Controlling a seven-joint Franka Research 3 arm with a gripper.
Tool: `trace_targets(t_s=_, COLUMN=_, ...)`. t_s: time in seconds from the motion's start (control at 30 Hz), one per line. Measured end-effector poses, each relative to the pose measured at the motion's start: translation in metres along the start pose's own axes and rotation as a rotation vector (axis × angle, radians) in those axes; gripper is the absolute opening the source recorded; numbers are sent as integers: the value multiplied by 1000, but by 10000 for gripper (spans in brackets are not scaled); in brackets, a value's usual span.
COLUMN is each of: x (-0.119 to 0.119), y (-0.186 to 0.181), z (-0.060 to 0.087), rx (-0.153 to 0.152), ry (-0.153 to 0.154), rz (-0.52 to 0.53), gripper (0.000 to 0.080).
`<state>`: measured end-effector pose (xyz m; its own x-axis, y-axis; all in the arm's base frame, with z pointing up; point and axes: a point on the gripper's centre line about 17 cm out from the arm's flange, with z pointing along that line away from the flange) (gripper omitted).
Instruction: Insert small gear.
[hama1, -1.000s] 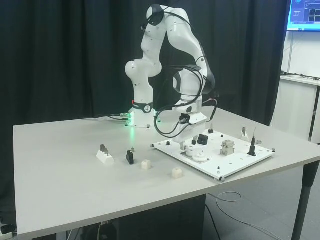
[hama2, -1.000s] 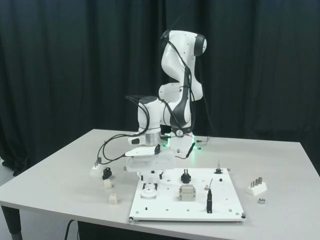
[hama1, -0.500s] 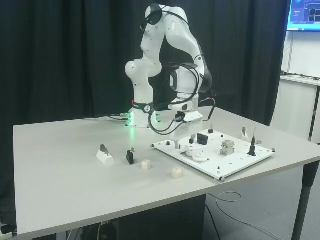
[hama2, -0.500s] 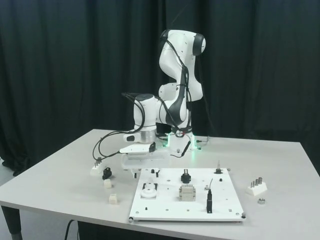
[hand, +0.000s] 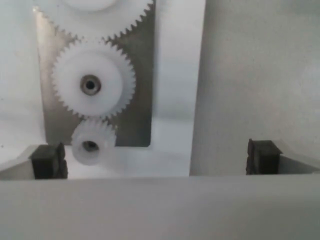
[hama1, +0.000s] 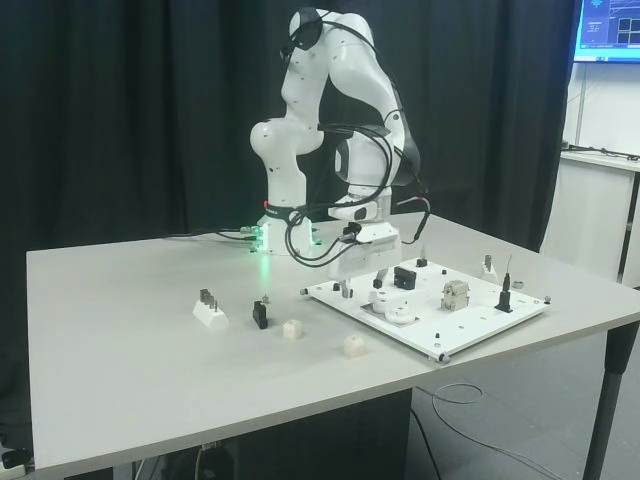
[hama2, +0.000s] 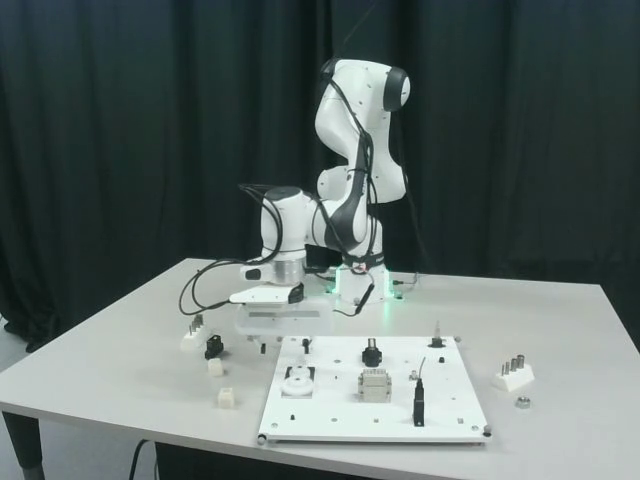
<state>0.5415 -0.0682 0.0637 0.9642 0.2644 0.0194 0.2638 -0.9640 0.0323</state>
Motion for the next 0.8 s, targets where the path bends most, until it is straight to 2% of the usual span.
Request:
trace_targets(t_s=0.37, x=-4, y=6, z=7, rx=-8, ry=-9, rz=7, gripper=800)
trace_targets(t_s=0.8, x=-2, y=7, z=11, rx=-20, ry=-4, rz=-10, gripper=800)
